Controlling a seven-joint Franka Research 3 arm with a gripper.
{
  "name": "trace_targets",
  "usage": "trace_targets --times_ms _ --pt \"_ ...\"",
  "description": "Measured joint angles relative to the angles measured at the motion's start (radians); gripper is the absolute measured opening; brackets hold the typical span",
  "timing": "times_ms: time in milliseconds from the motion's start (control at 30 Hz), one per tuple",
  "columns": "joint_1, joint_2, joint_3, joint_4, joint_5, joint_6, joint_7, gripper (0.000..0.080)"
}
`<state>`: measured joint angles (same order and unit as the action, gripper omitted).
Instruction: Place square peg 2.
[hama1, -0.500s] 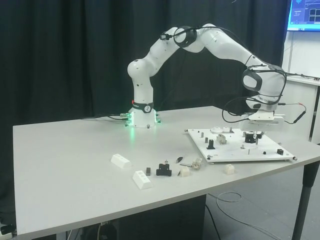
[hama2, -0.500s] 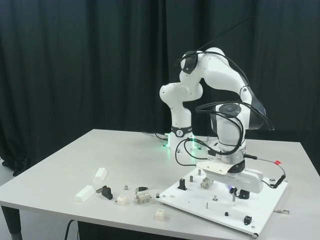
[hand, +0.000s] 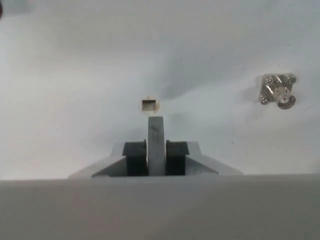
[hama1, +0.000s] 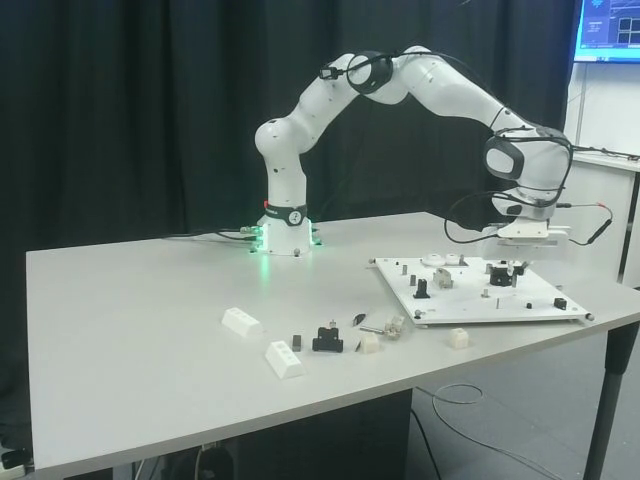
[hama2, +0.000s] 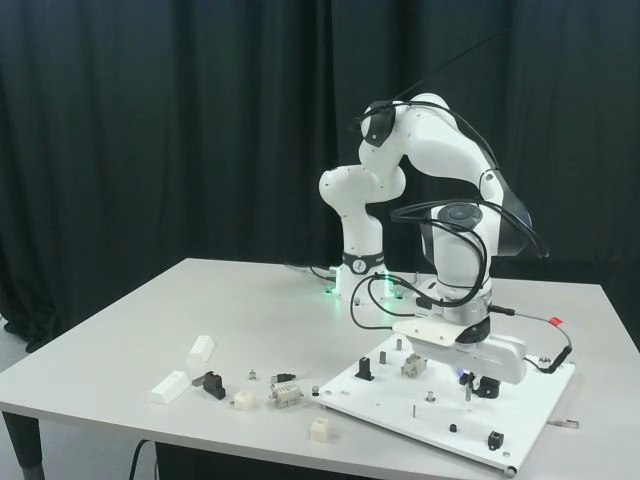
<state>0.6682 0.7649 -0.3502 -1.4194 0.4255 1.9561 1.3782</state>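
Observation:
In the wrist view my gripper (hand: 156, 160) is shut on a slim grey square peg (hand: 156, 142) that stands upright between the black pads (hand: 134, 157). Its tip hangs above the white board (hand: 75, 75), close beside a small square hole (hand: 149, 105) and not in it. From the room cameras the gripper (hama1: 515, 268) (hama2: 470, 385) hovers low over the far right part of the white board (hama1: 500, 310) (hama2: 400, 415), with the peg (hama2: 467, 391) pointing down.
A metal connector (hand: 278, 91) is bolted to the board near the hole. Black and grey fittings (hama1: 422, 290) stand on the board. White blocks (hama1: 241, 321) (hama1: 284, 359), a black part (hama1: 327, 341) and a small white cube (hama1: 459, 338) lie on the grey table.
The wrist and gripper have risen slightly with the peg still held. The loose parts have not moved.

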Motion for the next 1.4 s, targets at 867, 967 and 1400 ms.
trace_targets --times_ms 867,967,1400 --pt "0.004 0.0 0.0 0.0 -0.002 0.002 0.0 0.0076" --pt "0.004 0.0 0.0 0.0 -0.005 0.004 0.0 0.0076" --pt "0.002 -0.013 -0.034 0.0 -0.093 -0.034 -0.047 0.0076"
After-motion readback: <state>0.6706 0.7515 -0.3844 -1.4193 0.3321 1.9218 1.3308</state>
